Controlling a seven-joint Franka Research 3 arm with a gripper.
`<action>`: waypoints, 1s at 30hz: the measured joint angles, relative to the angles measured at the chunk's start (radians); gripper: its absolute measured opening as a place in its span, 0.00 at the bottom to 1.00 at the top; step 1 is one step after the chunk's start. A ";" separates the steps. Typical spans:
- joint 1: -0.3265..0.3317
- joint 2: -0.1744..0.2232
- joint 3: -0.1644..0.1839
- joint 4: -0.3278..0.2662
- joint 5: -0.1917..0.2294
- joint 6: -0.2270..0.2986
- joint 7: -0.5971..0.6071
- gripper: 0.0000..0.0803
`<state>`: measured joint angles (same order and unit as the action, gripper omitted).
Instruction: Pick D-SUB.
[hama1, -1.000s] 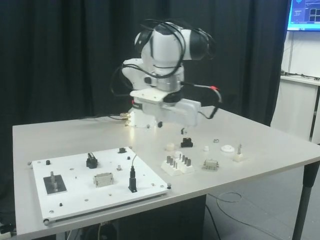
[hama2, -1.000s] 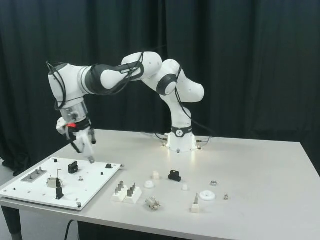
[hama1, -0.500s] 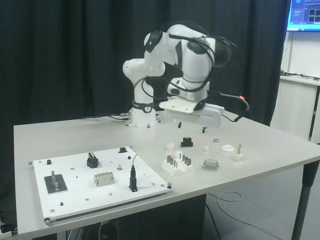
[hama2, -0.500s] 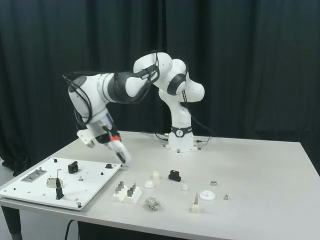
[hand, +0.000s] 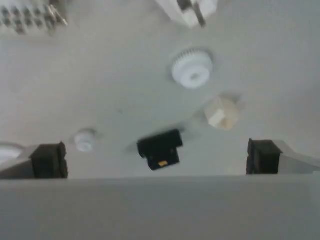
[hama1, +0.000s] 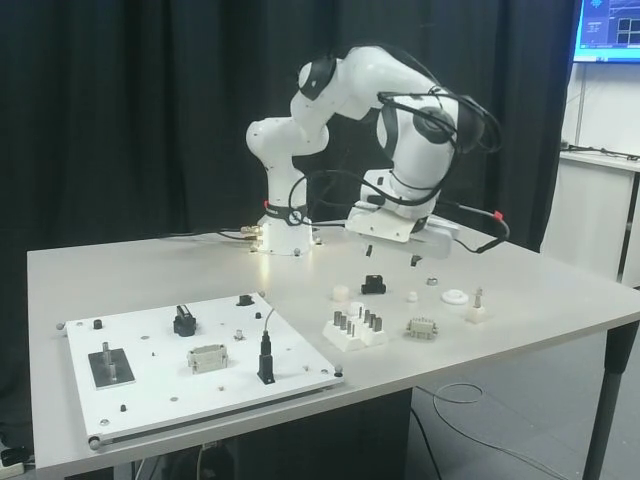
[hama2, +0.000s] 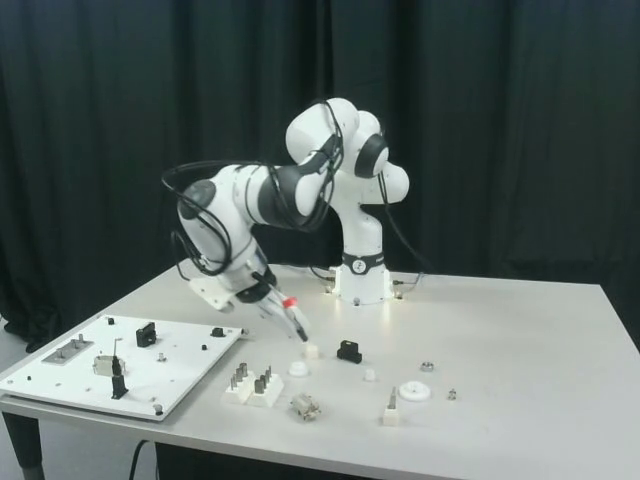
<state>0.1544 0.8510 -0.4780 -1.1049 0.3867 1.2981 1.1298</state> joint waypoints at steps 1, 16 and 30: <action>-0.002 -0.013 0.019 -0.022 -0.019 0.008 0.000 1.00; -0.039 -0.283 0.236 -0.495 -0.168 0.296 -0.010 1.00; -0.017 -0.449 0.252 -0.792 -0.161 0.545 -0.090 1.00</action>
<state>0.1373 0.4015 -0.2257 -1.8970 0.2260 1.8435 1.0398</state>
